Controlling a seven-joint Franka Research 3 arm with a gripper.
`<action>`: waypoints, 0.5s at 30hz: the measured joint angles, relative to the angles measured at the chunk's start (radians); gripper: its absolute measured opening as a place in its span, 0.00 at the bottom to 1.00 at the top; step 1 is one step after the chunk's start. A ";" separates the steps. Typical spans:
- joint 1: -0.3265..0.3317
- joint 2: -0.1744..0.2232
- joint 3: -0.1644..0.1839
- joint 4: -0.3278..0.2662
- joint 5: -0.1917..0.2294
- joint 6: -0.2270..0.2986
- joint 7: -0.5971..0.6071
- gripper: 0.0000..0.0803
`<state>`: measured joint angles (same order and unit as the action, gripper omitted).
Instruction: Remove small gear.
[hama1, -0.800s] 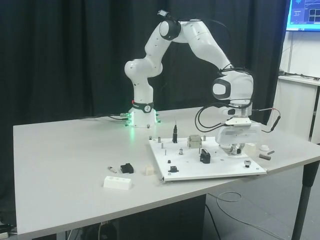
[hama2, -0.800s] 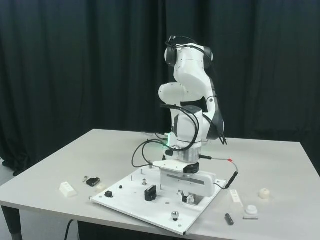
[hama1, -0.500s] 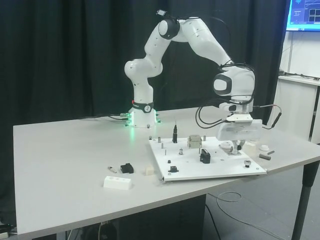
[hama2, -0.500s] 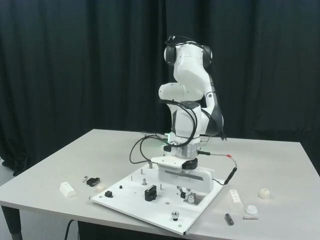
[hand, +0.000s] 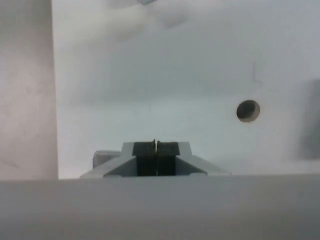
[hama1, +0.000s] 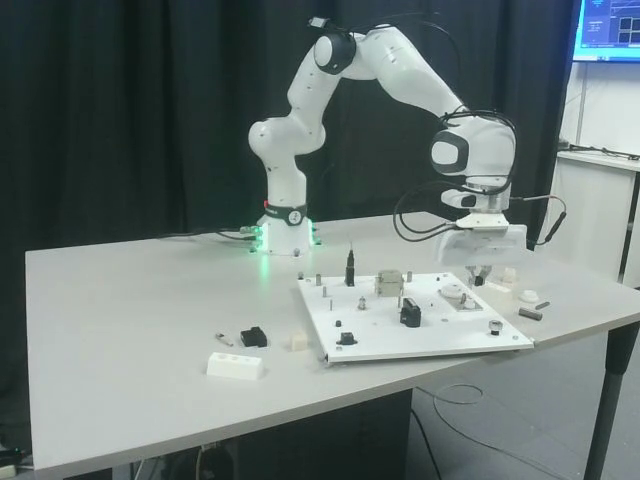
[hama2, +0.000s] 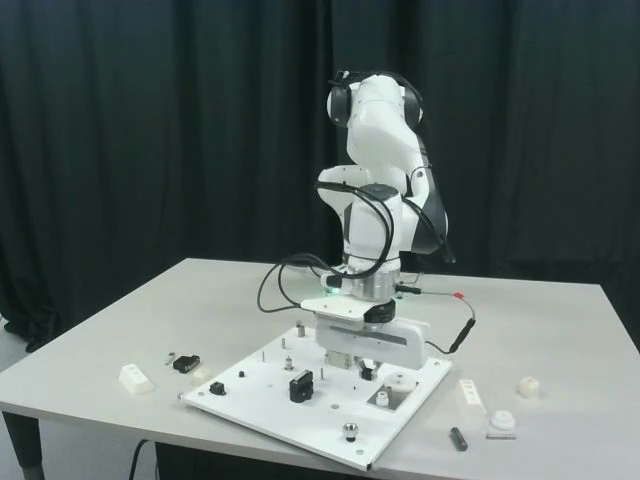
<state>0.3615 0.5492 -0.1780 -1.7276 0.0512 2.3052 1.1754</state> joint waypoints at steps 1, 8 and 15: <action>0.000 -0.002 0.000 0.002 0.000 -0.006 -0.001 0.00; 0.001 -0.013 0.000 0.007 0.000 -0.035 -0.006 0.00; 0.004 -0.017 0.001 0.008 0.000 -0.047 -0.009 0.00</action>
<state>0.3660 0.5323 -0.1774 -1.7200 0.0510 2.2587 1.1661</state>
